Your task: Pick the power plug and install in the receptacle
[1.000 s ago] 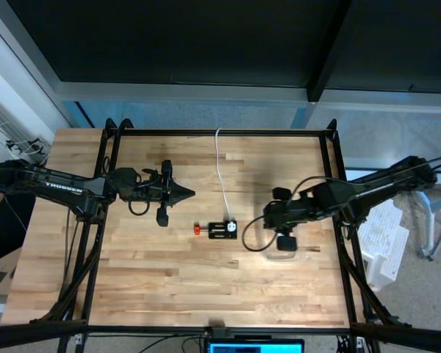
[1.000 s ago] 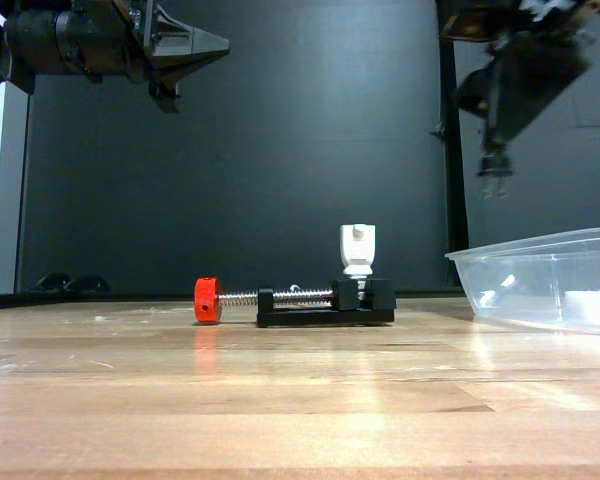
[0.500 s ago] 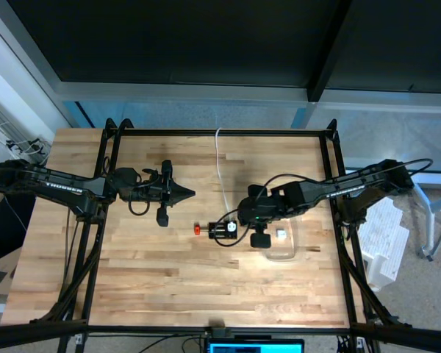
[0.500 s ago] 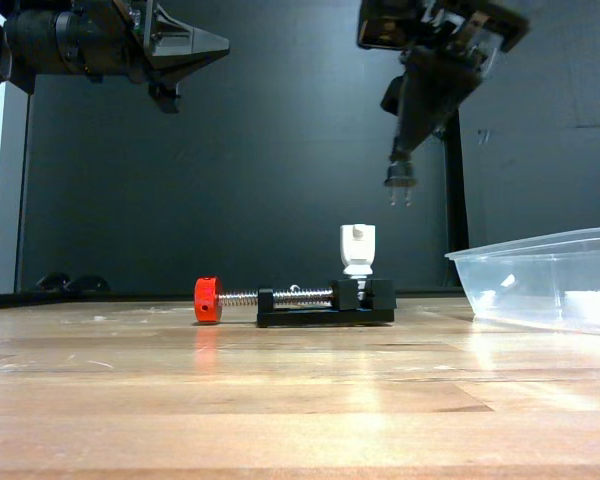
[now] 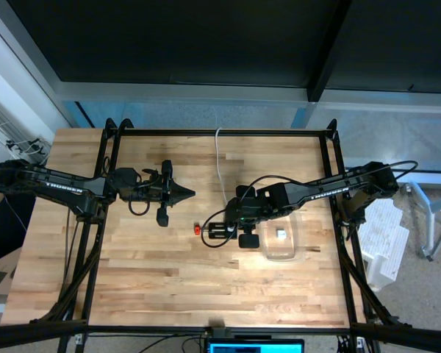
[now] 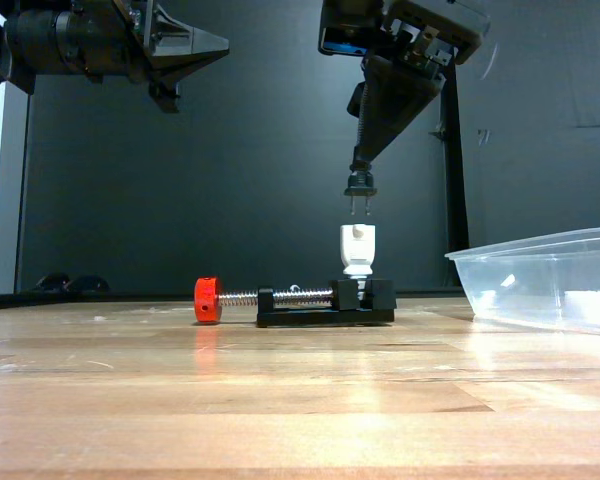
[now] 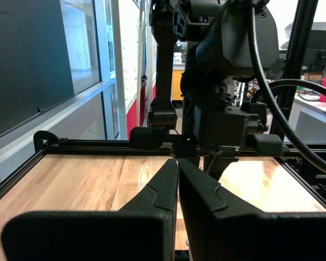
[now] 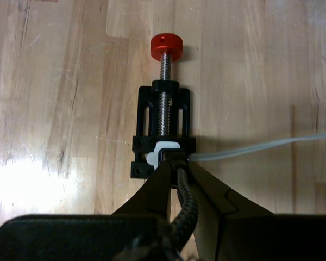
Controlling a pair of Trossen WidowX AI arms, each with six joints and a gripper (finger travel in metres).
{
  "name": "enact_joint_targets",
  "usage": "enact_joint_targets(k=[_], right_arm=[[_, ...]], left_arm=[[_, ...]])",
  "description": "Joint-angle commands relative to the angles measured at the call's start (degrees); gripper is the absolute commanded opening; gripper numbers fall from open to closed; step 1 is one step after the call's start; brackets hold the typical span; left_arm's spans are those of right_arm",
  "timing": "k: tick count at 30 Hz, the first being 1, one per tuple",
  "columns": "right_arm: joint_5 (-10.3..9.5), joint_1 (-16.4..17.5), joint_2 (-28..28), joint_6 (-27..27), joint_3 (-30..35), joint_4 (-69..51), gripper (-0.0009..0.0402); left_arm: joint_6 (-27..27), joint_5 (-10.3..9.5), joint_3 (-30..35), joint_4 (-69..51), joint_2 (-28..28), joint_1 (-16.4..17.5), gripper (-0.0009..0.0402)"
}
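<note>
**Plug over socket**

High: right gripper (image 5: 232, 222) has left clear plastic tray (image 5: 283, 251), now over black vise (image 5: 214, 232).
Low: it pinches tiny black power plug (image 6: 358, 186) at 12 o'clock of white square receptacle (image 6: 357, 243), just apart; lowering likely next.
Left wrist: left gripper (image 7: 177, 163) parked, fingers closed empty.

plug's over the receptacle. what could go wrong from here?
1. The right gripper holds the plug by its top only; pushing down could tilt or slip it.
2. Prongs hang just above the receptacle; the right wrist view hides its slots, so they could miss and jam.
3. The vise grips only the receptacle's base; an off-centre push might tip it.
The left gripper is parked high at left, shut.
</note>
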Motion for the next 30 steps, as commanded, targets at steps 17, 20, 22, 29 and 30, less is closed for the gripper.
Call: enact_joint_targets(k=[17,20,22,29,30], right_arm=[[0.48,0.3,0.8,0.1,-0.6,1.4,0.0],[0.52,0.3,0.7,0.0,-0.7,1.4,0.0],[0.55,0.3,0.7,0.0,-0.9,1.4,0.0],[0.55,0.3,0.7,0.0,-1.1,1.4,0.0],[0.55,0.3,0.7,0.0,-1.2,1.4,0.0]], left_arm=[[0.0,0.02,0.0,0.0,0.0,0.0,0.0],[0.0,0.02,0.0,0.0,0.0,0.0,0.0],[0.0,0.02,0.0,0.0,0.0,0.0,0.0],[0.0,0.02,0.0,0.0,0.0,0.0,0.0],[0.0,0.02,0.0,0.0,0.0,0.0,0.0]])
